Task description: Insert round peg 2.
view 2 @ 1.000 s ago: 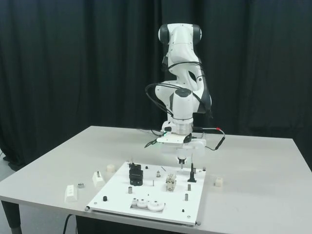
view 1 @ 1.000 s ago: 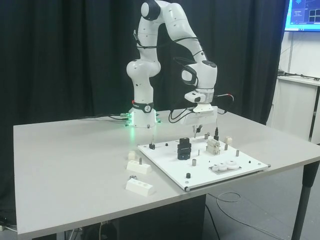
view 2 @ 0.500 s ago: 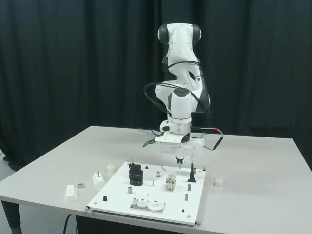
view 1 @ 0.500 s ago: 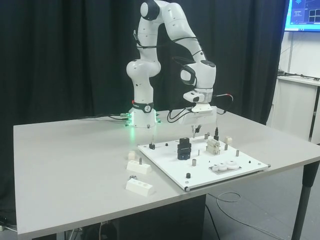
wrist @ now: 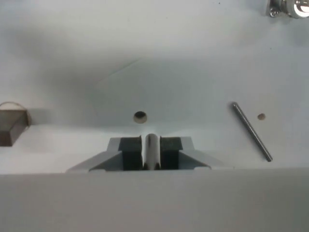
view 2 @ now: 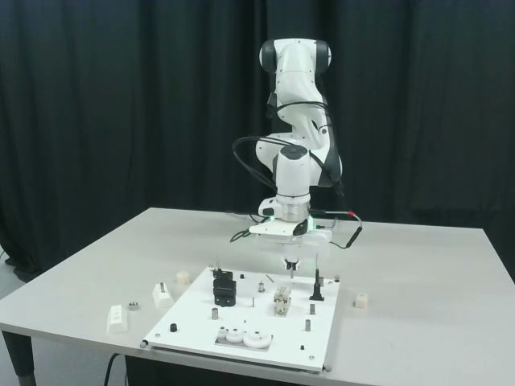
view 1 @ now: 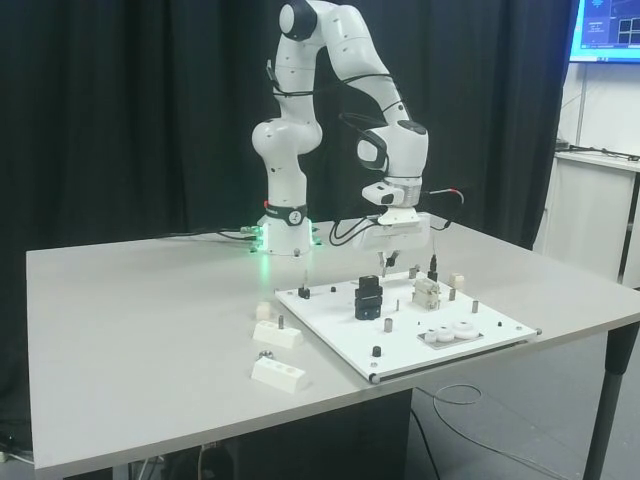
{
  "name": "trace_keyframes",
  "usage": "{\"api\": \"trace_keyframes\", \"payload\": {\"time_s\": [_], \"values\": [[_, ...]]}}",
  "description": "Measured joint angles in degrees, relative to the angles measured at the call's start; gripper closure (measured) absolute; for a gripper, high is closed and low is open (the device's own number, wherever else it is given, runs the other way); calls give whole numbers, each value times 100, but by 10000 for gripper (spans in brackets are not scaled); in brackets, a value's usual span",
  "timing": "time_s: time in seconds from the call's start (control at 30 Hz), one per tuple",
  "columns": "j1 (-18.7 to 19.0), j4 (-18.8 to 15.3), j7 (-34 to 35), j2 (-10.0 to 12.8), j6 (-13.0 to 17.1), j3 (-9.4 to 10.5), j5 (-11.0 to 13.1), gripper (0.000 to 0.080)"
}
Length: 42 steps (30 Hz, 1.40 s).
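Compared with a second ago, the tool is shifted sideways above the white board, clamped on the round peg, which now hangs just short of a small hole, so insertion seems close.

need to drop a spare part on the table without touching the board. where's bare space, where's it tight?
Free: the wide grey table stretch beside the white board, out past the two small white blocks, and the far side near the lone white cube. Crowded: the board itself, studded with pegs and fixtures, with the gripper holding a peg above it.
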Motion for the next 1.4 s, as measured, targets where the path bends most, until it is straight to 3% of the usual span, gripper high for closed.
{"api": "trace_keyframes", "payload": {"time_s": [0.47,0.9,1.4], "values": [[2,0,-13,36,186,9,0,728],[5,3,-13,203,358,51,12,728],[6,10,-10,195,358,148,71,728]]}}
